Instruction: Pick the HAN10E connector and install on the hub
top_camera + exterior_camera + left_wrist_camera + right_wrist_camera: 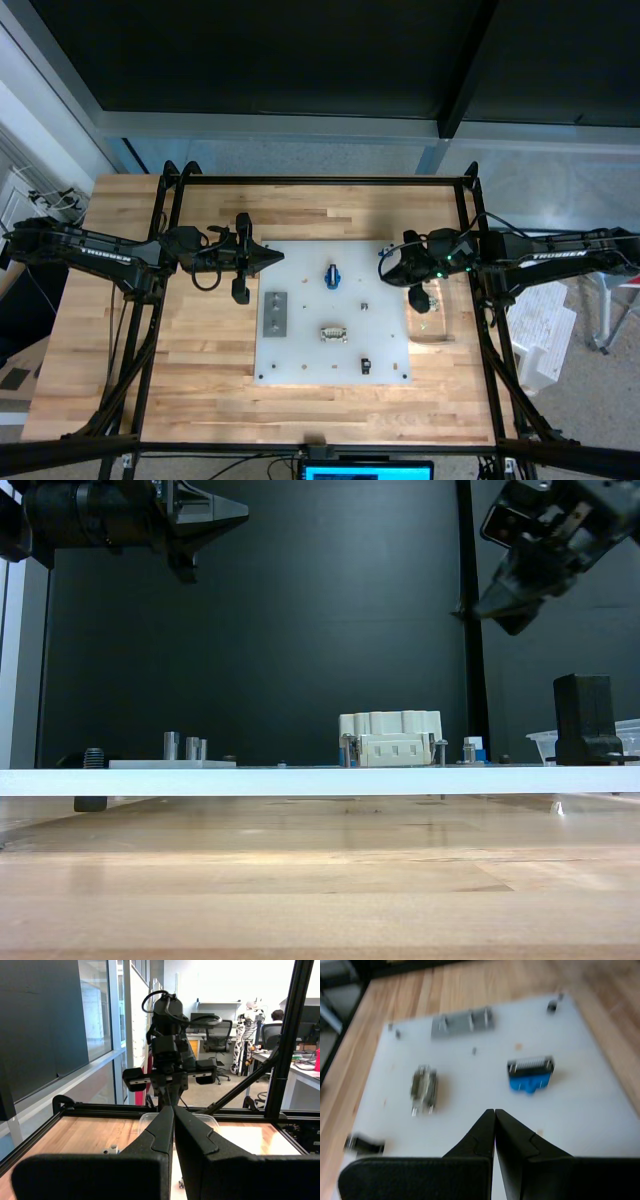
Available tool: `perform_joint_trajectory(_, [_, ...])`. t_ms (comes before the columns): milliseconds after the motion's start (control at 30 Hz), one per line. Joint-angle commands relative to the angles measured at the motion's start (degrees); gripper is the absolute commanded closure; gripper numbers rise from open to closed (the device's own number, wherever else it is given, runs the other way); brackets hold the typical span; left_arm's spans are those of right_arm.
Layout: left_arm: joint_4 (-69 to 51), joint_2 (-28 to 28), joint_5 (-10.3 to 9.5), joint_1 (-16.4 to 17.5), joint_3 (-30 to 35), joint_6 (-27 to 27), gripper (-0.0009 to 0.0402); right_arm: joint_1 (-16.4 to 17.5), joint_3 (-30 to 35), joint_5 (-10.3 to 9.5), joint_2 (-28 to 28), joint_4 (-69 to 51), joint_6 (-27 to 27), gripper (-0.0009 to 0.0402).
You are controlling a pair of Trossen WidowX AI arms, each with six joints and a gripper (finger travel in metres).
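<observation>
**Left claw** (172, 1108): shut tip to tip, with nothing between the fingers. It hangs high and level over the board's left edge, pointing inward. You can treat it as parked, by my reading.

**Board** (300, 365): white square on the worktop (150, 330), lying below and between your two claws.

**Plate** (275, 315): grey with two holes, just ahead of the left claw and below it. It is not your target.

**Hub** (334, 334): beige-grey socket with metal end flanges, fixed to the board. It sits well ahead of the right claw, below it and off to its near side. Nothing touches it.

**Blue part** (333, 275): upright on the board, ahead of the right claw and below it, apart from the hub. Leave it alone.

**Black block** (366, 365): small, below the right claw and off to its near side, close to the board's edge.

**Right claw** (494, 1111): fingers pressed together, holding nothing. It is raised over the board's right edge and tilted down toward the board.

**Tray** (455, 320): clear, off the board, just behind and below the right claw.

**Connector**: it is in neither claw, and I cannot pick it out in any view. The tray seems the likeliest place, but its contents are too small to tell.

**Step in hand**: the pick has not begun.

**Next move**:
- Find the connector.
- Spread the working claw's fingers and bring it down over the block.
- Grip it squarely so it hangs level.
- Carry it above the hub and line its long side up with the socket.
- Press straight down.
</observation>
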Motion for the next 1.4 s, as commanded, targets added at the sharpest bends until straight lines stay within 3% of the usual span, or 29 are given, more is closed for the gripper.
perform_joint_trajectory(33, [0.02,0.0,0.02,0.02,0.02,0.0,0.0393,1.03,3.34,0.2,0.07,-8.17,1.16,0.0393])
perform_joint_trajectory(333, [0.02,0.0,0.0,0.0,0.02,0.02,0.0393,1.7,11.52,0.17,0.11,-31.1,1.55,0.0393])
perform_joint_trajectory(600, [0.02,0.0,0.0,0.02,0.02,0.0,0.0393,1.88,16.17,0.7,0.11,-43.25,1.75,0.0393])
perform_joint_trajectory(833, [0.02,0.0,0.02,0.02,0.02,0.02,0.0393,1.97,20.13,3.65,0.11,-52.22,1.73,0.0393])
perform_joint_trajectory(967, [0.02,0.0,0.02,0.02,0.02,0.0,0.0393,2.08,21.49,3.65,0.13,-56.19,1.77,0.0392])
perform_joint_trajectory(1300, [0.02,0.0,0.0,0.0,0.02,0.0,0.0393,2.36,21.55,3.69,1.92,-59.47,2.75,0.0313])
perform_joint_trajectory(1400, [0.02,0.0,0.0,0.0,0.02,0.0,0.0393,2.45,21.53,5.6,2.4,-59.49,2.75,0.0282])
